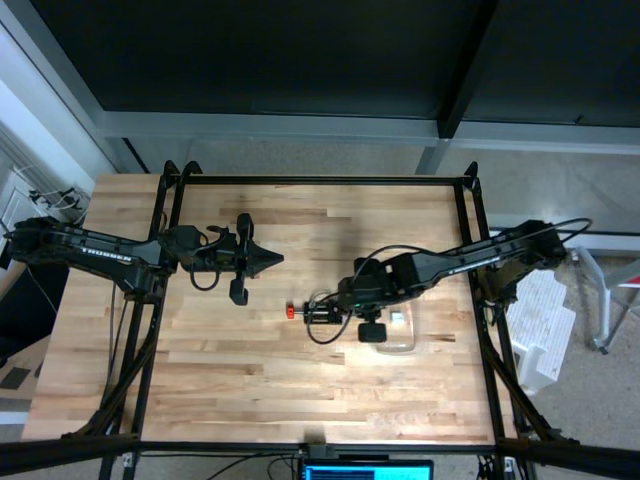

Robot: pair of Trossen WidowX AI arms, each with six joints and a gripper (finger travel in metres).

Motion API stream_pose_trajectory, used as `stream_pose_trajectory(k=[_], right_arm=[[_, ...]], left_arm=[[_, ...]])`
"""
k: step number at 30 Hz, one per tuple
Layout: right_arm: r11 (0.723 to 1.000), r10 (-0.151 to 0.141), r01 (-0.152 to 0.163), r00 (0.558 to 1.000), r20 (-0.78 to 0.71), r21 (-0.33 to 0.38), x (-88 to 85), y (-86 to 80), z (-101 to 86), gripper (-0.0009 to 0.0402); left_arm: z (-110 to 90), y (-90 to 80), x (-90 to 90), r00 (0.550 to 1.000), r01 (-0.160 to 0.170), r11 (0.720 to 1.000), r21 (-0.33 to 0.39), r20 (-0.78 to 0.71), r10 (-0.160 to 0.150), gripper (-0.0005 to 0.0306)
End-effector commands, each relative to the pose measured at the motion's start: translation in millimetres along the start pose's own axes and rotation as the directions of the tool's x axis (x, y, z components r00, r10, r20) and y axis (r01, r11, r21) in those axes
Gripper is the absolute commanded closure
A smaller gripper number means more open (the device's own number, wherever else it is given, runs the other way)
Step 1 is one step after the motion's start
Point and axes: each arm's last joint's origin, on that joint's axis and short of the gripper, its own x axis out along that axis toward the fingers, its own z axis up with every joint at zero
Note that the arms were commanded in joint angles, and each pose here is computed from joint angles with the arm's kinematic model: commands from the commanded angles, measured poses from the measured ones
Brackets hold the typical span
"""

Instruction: Remove the RCA connector from the receptacle and place in the container

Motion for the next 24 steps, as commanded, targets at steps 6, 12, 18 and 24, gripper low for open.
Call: stream_pose_trajectory(k=[6, 12, 18, 24], right_arm=[[1.0, 0.001, -0.003, 0.999, -0.043, -0.029, -2.4, 4.2, -42.4, 0.0393], [1.0, 0.004, -0.004, 0.998, -0.055, 0.004, -1.9, 3.6, -68.5, 0.0393], [1.0, 0.008, -0.007, 0.999, -0.052, 0.013, -3.8, 2.8, -86.4, 0.0393], [0.999, -0.024, 0.026, 0.998, -0.059, 0.038, -1.3, 0.2, -100.3, 0.0393]], left_arm=[[0.2, 0.1, 0.0, 1.0, 0.0, 1.0, 0.0, 0.001, 0.0, 0.03], [0.2, 0.0, 0.0, 1.0, 0.0, 1.0, 0.0, 0.001, 0.0, 0.03], [0.2, 0.1, 0.0, 1.0, 0.0, 1.0, 0.0, 0.001, 0.0, 0.03], [0.1, 0.0, 0.0, 1.0, 0.0, 1.0, 0.0, 0.0, 0.0, 0.03]])
